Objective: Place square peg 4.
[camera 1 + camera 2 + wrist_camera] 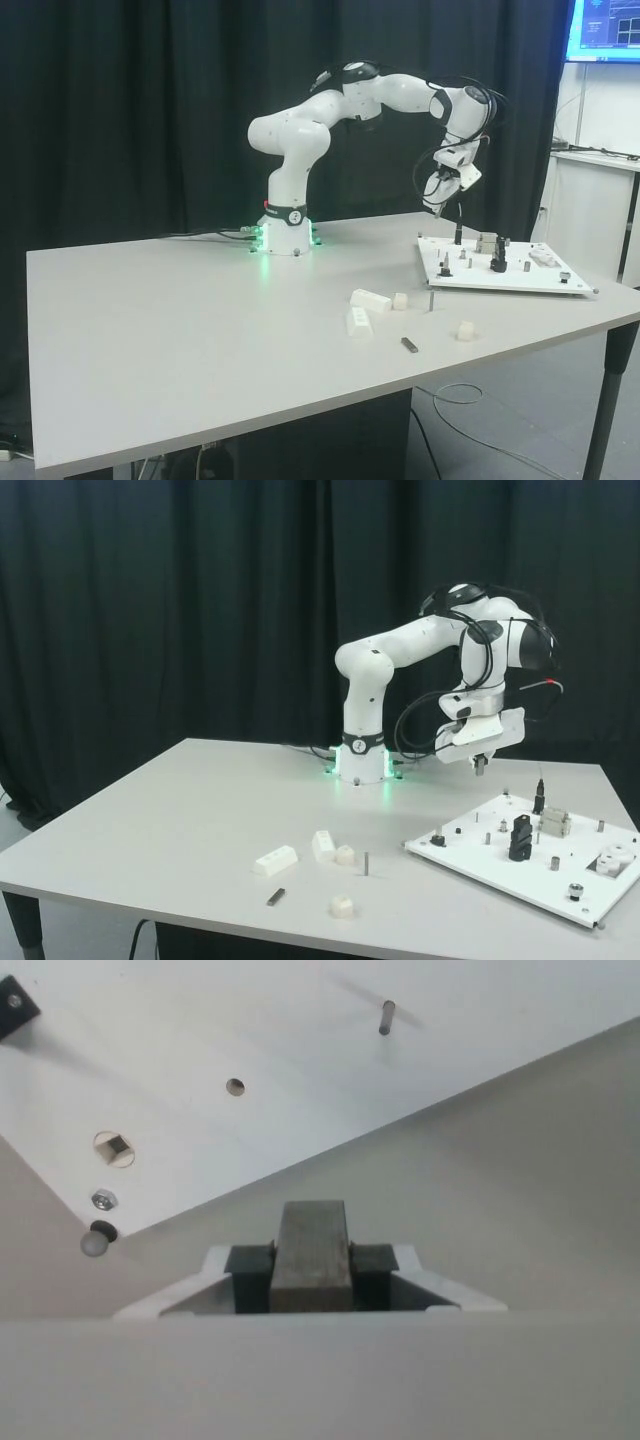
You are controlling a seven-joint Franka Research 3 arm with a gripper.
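Grey square peg (311, 1257) clamped between claw (311, 1278) fingers, above white board (250, 1070) edge.

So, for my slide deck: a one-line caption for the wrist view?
Gripper shut on square peg, held above the white board near its square hole.

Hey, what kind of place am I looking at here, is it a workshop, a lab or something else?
Probably a robotics lab or test cell. A white robot arm is bolted to a grey table, black curtains close off the space behind it, and a white board carrying small parts lies beside it.
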